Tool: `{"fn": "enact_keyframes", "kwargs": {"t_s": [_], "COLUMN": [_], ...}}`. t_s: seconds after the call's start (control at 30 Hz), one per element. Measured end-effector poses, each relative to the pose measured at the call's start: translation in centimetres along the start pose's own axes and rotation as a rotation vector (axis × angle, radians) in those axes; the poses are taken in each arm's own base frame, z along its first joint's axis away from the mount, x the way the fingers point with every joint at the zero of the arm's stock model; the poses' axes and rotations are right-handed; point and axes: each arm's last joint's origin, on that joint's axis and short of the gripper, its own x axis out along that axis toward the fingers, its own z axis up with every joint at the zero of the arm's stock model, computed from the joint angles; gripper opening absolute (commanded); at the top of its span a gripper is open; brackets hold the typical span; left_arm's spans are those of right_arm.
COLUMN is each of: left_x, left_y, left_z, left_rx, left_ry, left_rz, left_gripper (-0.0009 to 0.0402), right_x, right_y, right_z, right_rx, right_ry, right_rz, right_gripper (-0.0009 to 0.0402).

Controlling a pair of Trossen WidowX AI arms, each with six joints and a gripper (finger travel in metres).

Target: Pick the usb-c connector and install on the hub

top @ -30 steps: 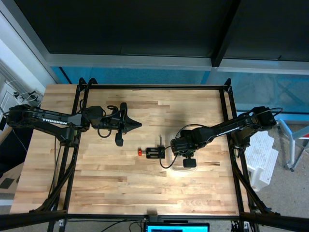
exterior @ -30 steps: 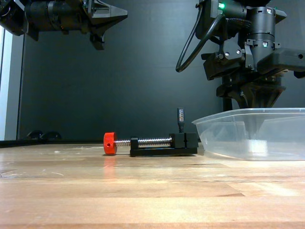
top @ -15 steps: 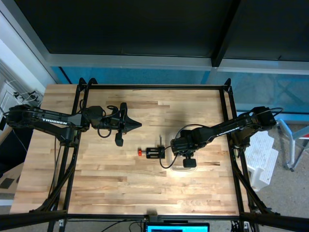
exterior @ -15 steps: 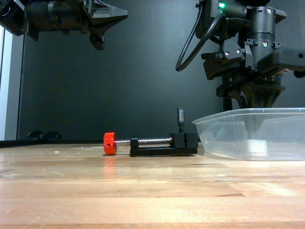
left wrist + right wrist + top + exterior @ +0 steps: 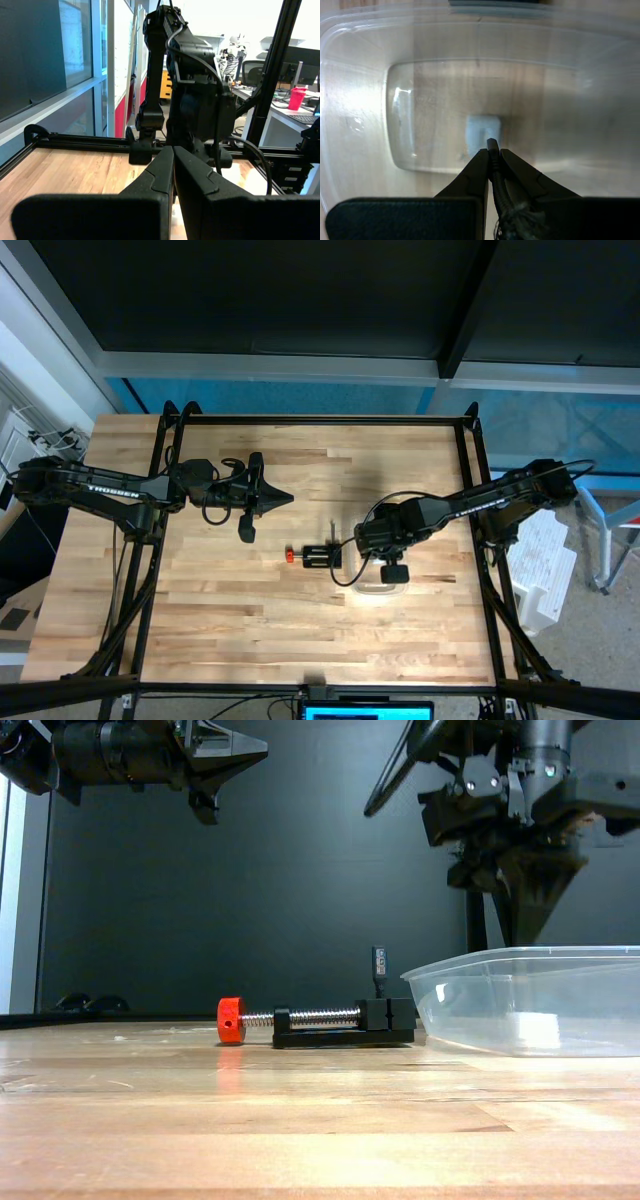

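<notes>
Pinching, seemingly, the usb-c connector (image 5: pixel 492 145), the right gripper (image 5: pixel 527 937) has been raised from the plastic tub (image 5: pixel 600 1012); the left gripper (image 5: pixel 260 753) is held pressed together, upper left.

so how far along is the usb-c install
Done: the usb-c connector is picked up, pinched in the right gripper.
In hand: it hangs above the clear bin, clear of any seat.
Left: the whole install, since the connector is plugged into nothing.
The left gripper hangs shut and empty, high over the table's left half.
</notes>
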Motion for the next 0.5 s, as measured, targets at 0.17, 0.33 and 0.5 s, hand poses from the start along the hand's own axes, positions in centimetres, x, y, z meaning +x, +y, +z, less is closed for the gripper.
{"fn": "enact_keyframes", "kwargs": {"t_s": [0.17, 0.33, 0.5], "left_x": [0.0, 0.0, 0.0], "left_y": [0.0, 0.0, 0.0], "left_z": [0.0, 0.0, 0.0], "left_rx": [0.000, 0.000, 0.000], "left_ry": [0.001, 0.000, 0.001], "left_rz": [0.000, 0.000, 0.000], "left_gripper": [0.0000, 0.0000, 0.0000], "right_x": [-1.9, -3.5, -3.9], "right_y": [-0.1, -0.2, -0.2], "right_z": [0.5, 0.7, 0.9], "right_rx": [-0.002, 0.002, 0.003], "right_ry": [-0.006, -0.009, -0.013], "right_rz": [0.001, 0.001, 0.001], "right_gripper": [0.0000, 0.0000, 0.0000]}}
